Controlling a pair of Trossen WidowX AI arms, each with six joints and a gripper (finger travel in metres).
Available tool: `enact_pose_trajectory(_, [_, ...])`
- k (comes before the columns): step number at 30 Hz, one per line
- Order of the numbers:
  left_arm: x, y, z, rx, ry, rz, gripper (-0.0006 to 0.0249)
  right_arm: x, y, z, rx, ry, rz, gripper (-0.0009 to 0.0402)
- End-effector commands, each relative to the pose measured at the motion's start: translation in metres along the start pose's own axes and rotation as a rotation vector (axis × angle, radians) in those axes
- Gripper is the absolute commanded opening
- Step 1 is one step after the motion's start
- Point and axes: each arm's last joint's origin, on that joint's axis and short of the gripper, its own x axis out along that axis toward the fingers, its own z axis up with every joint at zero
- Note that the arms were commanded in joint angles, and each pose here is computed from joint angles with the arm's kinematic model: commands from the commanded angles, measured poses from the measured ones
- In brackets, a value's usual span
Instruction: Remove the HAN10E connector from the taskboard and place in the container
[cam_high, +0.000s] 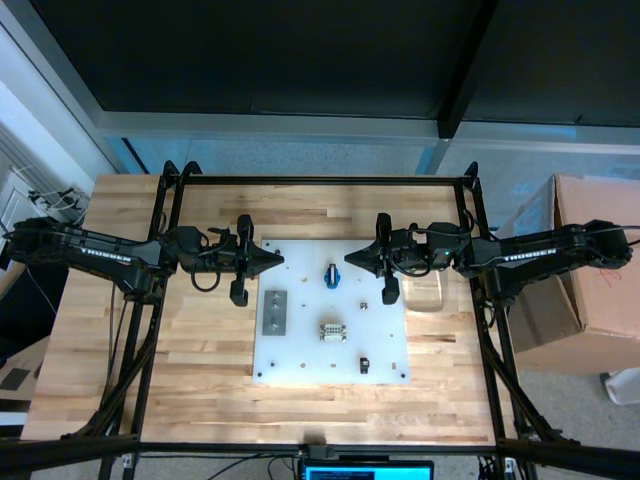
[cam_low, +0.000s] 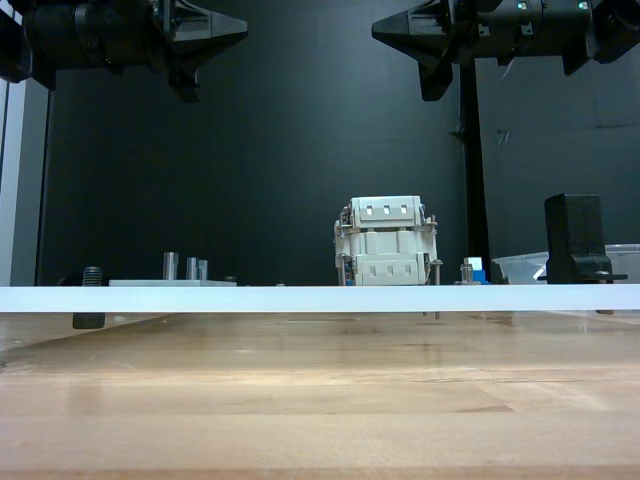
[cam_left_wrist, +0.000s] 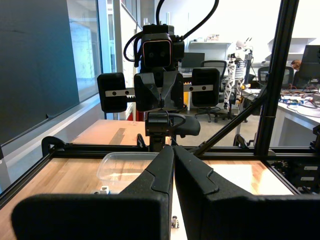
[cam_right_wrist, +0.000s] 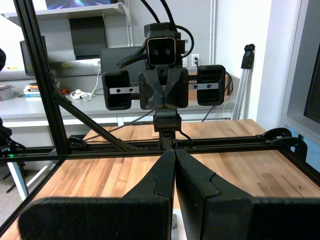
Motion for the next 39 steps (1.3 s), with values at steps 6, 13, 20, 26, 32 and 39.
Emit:
enact_pose_trajectory(6, [0.000,0.000,0.000,0.000,-0.001,0.000,0.0000,0.000,0.000,0.000,0.000,0.000,0.000,0.0000])
enact_pose_trajectory(13, [0.000,0.000,0.000,0.000,0.000,0.000,0.0000,0.000,0.000,0.000,-0.003,-0.002,0.000,0.0000])
enact_pose_trajectory(20, [0.000,0.000,0.000,0.000,0.000,0.000,0.0000,0.000,0.007,0.000,0.007,0.071,0.045,0.0000])
enact_pose_trajectory(26, [0.000,0.000,0.000,0.000,0.000,0.000,0.0000,0.004,0.032,0.009,-0.008,0.245,0.063,0.0000])
enact_pose_trajectory(32, [0.000,0.000,0.000,0.000,0.000,0.000,0.0000,0.013,0.060,0.021,-0.011,0.467,0.010,0.0000])
enact_pose_trajectory(39, [0.000,0.000,0.000,0.000,-0.001,0.000,0.0000,0.039,0.072,0.030,-0.036,0.749,-0.025,0.0000])
